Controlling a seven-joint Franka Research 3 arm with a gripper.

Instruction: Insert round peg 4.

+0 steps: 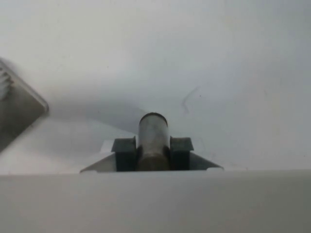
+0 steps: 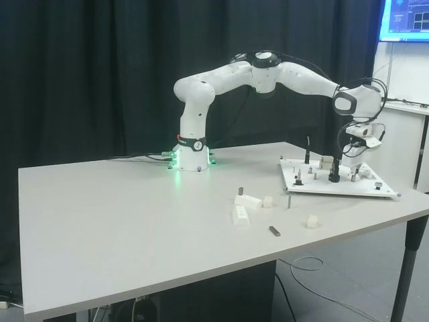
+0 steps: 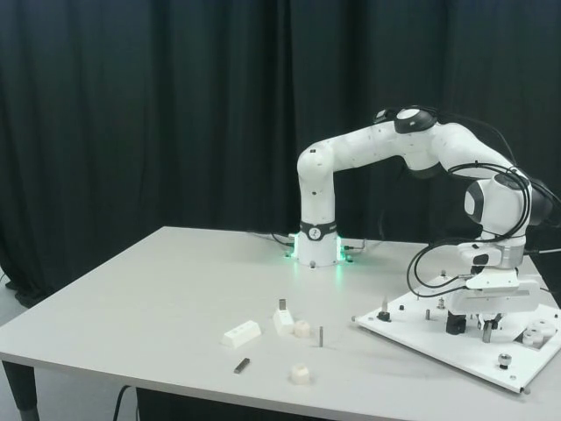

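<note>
You see the grey bench (image 2: 134,215) with the white arm (image 2: 268,77) bolted near its far edge, green lights glowing at the base. The arm reaches out level, then bends down at the wrist over the white board (image 2: 335,184) lying at the bench's right-hand end. Loose near the middle of the front edge lie several small white blocks (image 2: 244,201) and a short dark bar (image 2: 273,231); what they are is hard to tell. In the wrist view most of the board is cut off, and only a corner of a grey metal part (image 1: 19,104) shows. There the jaws (image 1: 153,153) are closed tight on the round peg (image 1: 153,138), held upright just above the board's surface, its lower end hidden between the black pads (image 1: 124,150).
</note>
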